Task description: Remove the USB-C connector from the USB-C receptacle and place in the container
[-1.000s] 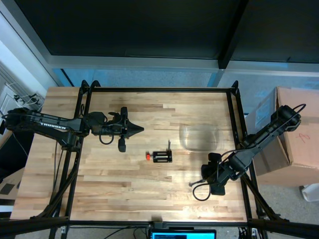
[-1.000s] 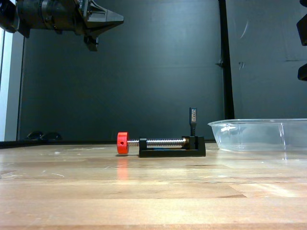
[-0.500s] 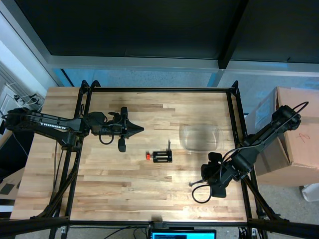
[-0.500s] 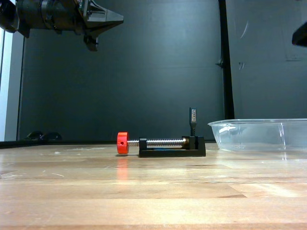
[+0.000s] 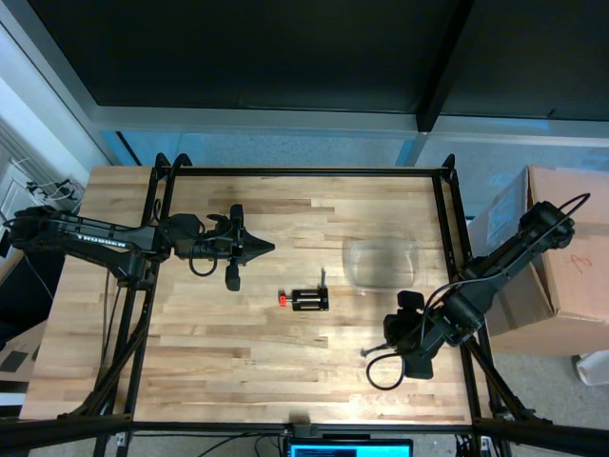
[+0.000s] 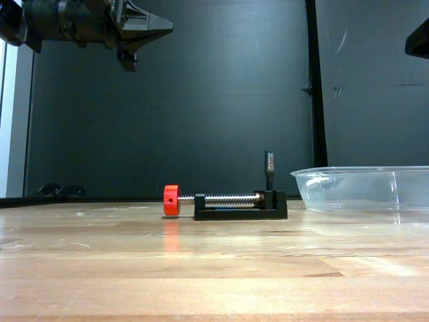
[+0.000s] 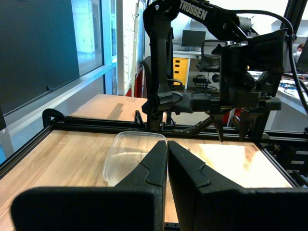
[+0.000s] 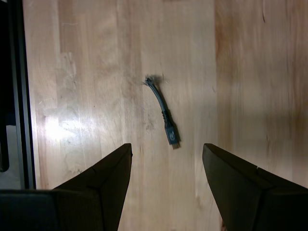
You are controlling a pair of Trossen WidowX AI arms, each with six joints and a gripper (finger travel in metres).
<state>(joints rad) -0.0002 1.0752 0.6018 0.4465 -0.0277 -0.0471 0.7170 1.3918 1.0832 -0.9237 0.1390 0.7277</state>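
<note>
USB-C connector [image 8: 166, 122]: dark stub, loose below right claw [image 8: 167, 147] | left claw [image 7: 167, 144] aloft

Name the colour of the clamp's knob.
Red knob, best in low view. Left gripper shut above table; right gripper open over a cable.

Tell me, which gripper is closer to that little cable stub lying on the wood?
Right. The right gripper hangs open directly above the USB-C connector, which lies free on the table. The left gripper, shut, is raised far off beyond the clamp.
</note>
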